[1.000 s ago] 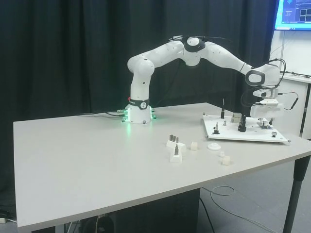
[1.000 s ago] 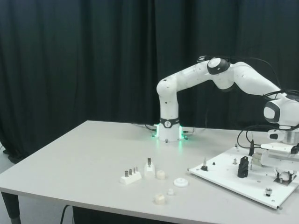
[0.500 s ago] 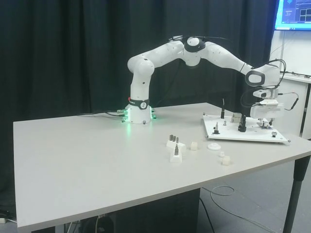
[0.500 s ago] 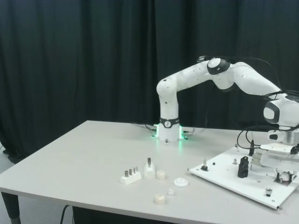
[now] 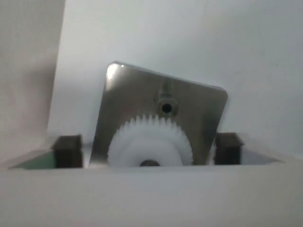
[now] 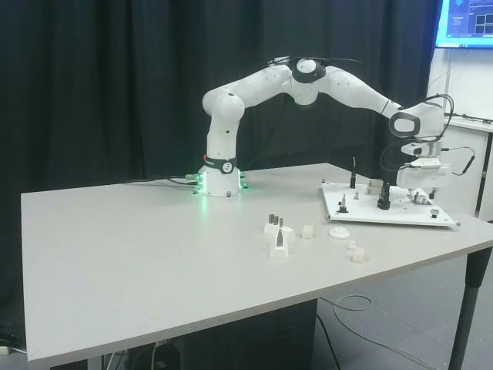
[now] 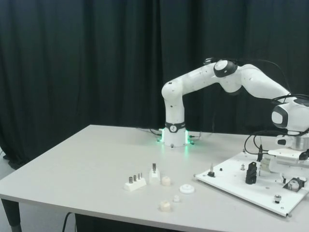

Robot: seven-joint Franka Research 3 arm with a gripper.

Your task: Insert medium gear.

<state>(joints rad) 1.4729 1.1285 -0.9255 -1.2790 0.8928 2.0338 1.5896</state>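
In the wrist view a white toothed medium gear lies flat on a grey metal plate, with a dark hub at its centre. My gripper is open: its black fingers stand well out on either side of the gear without touching it. A small hole in the plate shows just beyond the gear. In the room views the gripper hangs low over the far end of the white assembly board.
A larger white gear lies on the table beside the board, with small white parts and white peg holders nearby. A black fixture and thin posts stand on the board. The arm's base glows green.
The wrist and hand have shifted only slightly over the board's far end, lifting a little. The loose parts on the table have not moved.
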